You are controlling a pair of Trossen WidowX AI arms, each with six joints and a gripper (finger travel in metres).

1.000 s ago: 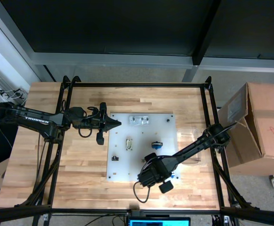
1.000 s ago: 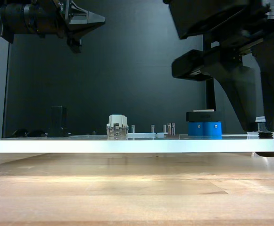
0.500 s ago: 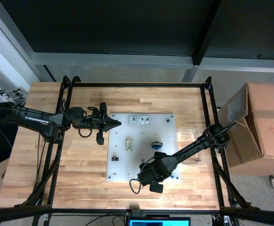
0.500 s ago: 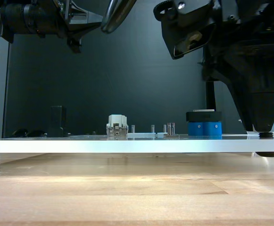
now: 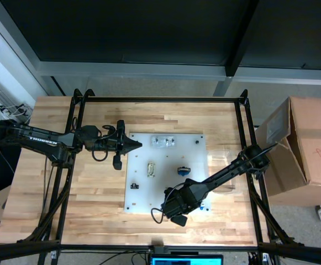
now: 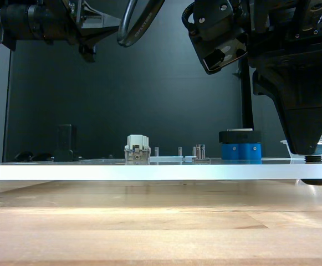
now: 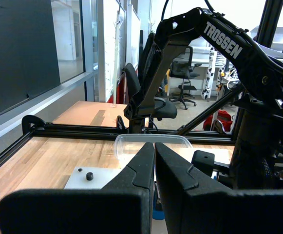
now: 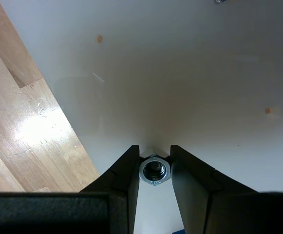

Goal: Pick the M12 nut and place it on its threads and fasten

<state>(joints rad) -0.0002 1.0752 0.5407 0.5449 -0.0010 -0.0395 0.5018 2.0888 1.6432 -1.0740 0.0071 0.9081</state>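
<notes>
Right gripper (image 8: 154,152): low over the near right edge of the white board (image 5: 149,201), pointing straight down. Jaws pressed against opposite flats of the M12 nut (image 8: 155,181) with no gap visible on either side, so grasping it as seen.
M12 nut: right at the tip between those jaws, seated level on its stud (image 8: 155,170), with the black stud end showing through the bore. How far it is run down cannot be told.
Left gripper (image 5: 133,144): raised, well off to the far left of the right gripper, by the board's far left edge. Jaws pressed together on nothing.
Change: over the last second, right wrist rolled about its own axis, camera block swinging round in the high view, tip kept over the same spot. Left gripper unmoved.
Meaning: likely a fastening turn just given, with the threads probably caught. Next, by judgement: let go, roll back and re-grip for another turn, or lift straight off without dragging the nut.
</notes>
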